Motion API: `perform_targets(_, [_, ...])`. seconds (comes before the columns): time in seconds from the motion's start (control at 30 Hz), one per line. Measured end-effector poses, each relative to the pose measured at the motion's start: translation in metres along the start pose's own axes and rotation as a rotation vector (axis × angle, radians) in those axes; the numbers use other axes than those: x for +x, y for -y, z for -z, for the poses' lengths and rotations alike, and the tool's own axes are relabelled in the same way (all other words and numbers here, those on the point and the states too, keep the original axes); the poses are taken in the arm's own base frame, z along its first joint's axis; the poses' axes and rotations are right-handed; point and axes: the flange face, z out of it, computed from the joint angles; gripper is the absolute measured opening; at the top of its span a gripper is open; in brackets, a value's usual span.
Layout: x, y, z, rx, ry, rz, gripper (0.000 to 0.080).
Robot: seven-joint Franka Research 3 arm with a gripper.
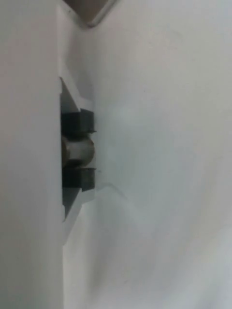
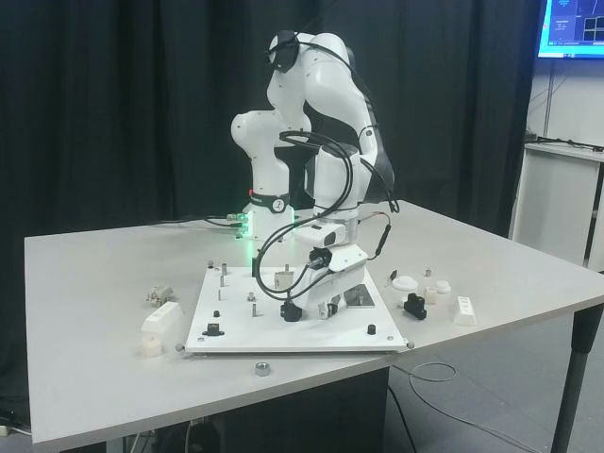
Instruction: Remove round peg 4.
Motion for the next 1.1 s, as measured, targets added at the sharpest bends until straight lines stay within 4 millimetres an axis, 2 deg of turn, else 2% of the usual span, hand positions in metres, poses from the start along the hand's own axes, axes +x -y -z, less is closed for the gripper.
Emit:
perform_targets(0.23, [0.0,0.0,0.002,0.001,0.002,0.0,0.0152])
perform_targets(0.67, [0.004,-0.002,0.019,0.009,0.024,-0.003,0.015])
perform_targets(1.1, [0.008,-0.002,0.045,0.022,0.029,-0.001,0.015])
